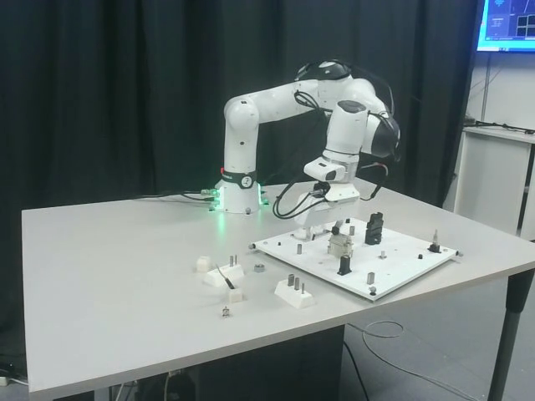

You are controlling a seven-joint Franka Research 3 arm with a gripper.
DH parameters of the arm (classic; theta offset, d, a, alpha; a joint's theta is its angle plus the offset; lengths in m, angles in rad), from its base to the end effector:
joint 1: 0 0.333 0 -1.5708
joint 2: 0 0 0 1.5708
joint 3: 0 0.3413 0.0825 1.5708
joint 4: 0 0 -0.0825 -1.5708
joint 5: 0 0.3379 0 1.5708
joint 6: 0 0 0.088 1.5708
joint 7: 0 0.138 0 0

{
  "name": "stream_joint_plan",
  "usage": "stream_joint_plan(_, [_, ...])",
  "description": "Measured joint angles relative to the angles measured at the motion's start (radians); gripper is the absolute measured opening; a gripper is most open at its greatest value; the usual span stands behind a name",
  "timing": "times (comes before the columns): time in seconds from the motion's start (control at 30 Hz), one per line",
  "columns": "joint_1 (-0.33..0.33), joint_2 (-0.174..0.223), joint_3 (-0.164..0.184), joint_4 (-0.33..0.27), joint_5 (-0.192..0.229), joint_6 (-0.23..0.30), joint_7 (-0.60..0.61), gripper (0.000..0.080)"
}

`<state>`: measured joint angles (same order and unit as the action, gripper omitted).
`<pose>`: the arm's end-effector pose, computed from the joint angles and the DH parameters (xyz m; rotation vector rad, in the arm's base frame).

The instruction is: Insert waterproof.

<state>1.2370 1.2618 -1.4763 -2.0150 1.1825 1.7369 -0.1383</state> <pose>0.5350 0.0492 0.2365 2.9064 -0.8537 -0.1562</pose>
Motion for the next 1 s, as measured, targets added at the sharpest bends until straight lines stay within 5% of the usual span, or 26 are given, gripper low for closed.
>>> stream_joint_plan(1.0, [0.002,0.0,0.002,0.01,0.048,0.046,0.017,0.08])
